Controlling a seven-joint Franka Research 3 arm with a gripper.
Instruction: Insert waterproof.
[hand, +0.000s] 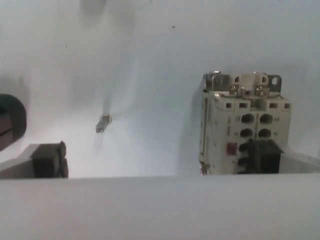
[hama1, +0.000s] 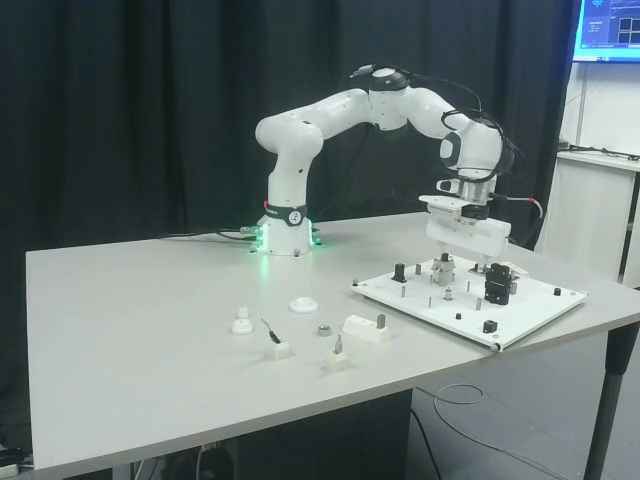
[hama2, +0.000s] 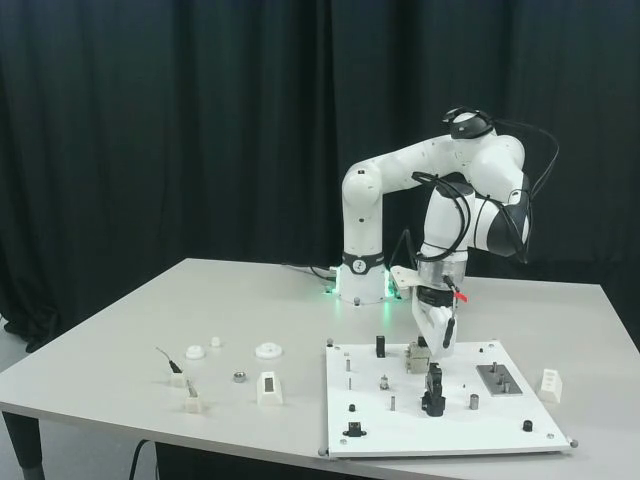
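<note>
While black curtains (hama2: 200, 120) close off the room, the grey surface (hama1: 120, 330) carries a white board (hama2: 440, 415) at its right. The end effector (hama2: 437, 335) hangs over a white connector block (hand: 245, 125) there; whether its fingers are spread cannot be told.

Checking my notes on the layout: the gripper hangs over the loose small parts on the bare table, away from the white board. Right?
Not quite. The gripper hangs over the white board itself, above the connector block mounted there. The loose small parts lie on the bare table, away from the arm. Both room views show this.
</note>
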